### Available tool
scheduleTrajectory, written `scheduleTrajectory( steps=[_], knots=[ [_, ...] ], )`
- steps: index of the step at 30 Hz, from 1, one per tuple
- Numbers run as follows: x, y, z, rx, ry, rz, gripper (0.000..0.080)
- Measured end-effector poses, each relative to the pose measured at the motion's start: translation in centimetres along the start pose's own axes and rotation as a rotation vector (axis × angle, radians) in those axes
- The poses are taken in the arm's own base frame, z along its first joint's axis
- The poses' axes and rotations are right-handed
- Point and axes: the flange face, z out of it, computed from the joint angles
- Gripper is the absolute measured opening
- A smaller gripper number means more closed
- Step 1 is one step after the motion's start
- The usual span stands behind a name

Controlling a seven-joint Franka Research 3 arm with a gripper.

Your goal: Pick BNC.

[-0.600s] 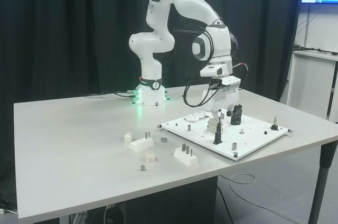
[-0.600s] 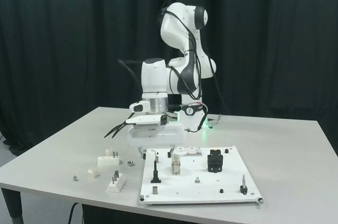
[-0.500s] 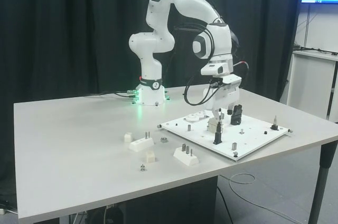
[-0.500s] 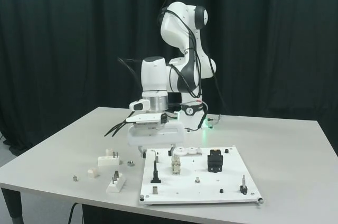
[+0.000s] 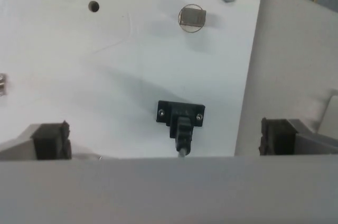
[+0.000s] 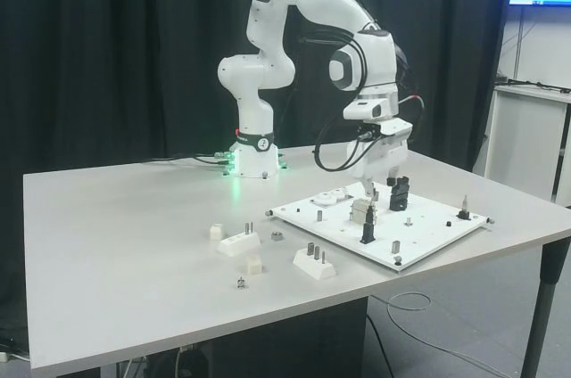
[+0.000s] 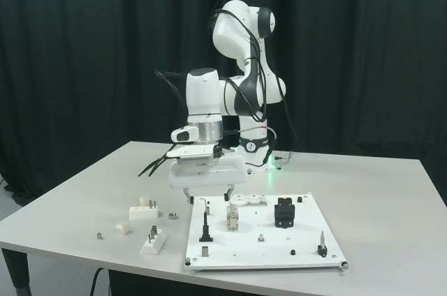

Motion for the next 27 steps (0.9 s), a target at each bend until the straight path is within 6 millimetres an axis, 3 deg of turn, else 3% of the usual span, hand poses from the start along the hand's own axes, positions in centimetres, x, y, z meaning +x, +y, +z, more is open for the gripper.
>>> scheduleTrajectory(
  steps=[27],
  knots=[
    [2.1,1.2,-2.9,-0.028,-0.008,-0.043,0.0800]
  ],
)
